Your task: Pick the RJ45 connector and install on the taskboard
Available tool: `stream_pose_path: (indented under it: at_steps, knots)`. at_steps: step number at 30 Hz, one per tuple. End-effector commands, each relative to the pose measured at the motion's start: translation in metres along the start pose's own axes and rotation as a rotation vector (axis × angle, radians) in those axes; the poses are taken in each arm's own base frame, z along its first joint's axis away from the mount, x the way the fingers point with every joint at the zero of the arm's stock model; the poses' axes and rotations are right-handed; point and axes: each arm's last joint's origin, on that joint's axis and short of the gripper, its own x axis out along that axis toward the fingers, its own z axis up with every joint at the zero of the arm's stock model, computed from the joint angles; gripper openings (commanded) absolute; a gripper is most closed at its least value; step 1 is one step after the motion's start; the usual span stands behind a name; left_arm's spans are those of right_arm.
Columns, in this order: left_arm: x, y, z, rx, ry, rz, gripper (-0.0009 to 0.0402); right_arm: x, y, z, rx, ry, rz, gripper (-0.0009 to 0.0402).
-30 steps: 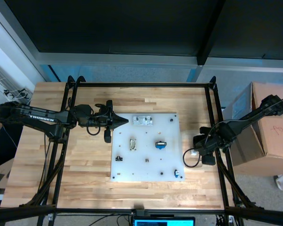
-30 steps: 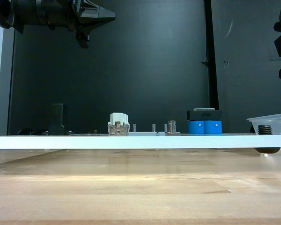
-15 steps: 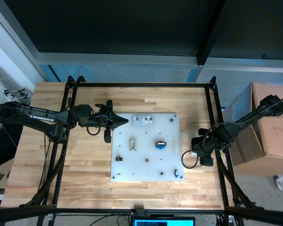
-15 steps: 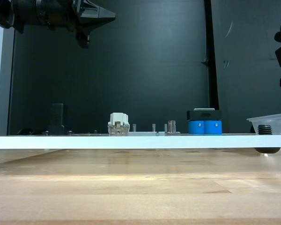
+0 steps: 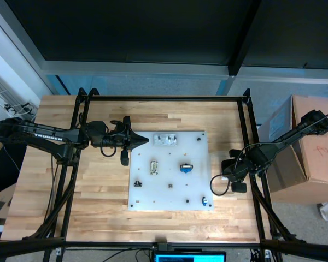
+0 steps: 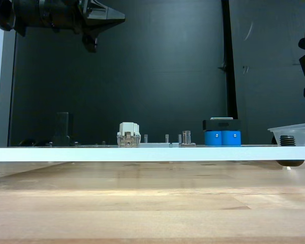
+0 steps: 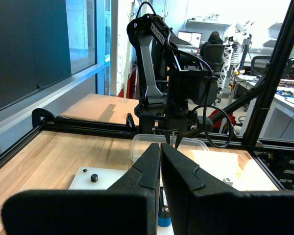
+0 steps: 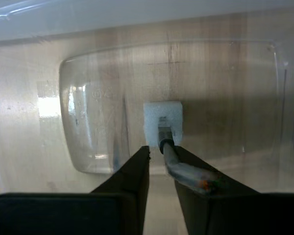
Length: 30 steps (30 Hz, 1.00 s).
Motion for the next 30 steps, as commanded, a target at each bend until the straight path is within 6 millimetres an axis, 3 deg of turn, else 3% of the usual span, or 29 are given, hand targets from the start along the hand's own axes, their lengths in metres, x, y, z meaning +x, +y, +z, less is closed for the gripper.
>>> stream_pose_path:
  at_steps: [1,4,22,26,30]
  knots:
    - [0.0,0.0,0.0,0.0,0.0,0.0,0.0001,0.001,0.0,0.0,-0.001,0.003,0.0,0.0026]
    - [0.0,0.0,0.0,0.0,0.0,0.0,0.0001,0.001,0.0,0.0,-0.01,0.004,0.0,-0.0004]
    - [0.0,0.0,0.0,0.0,0.0,0.0,0.0001,-0.001,-0.001,-0.001,-0.005,0.017,-0.006,0.0]
    - [0.0,0.0,0.0,0.0,0.0,0.0,0.0001,-0.01,0.0,0.0,-0.012,0.04,-0.009,0.0]
    - [0.0,0.0,0.0,0.0,0.0,0.0,0.0001,-0.032,0.0,0.002,-0.026,0.043,0.012,0.0]
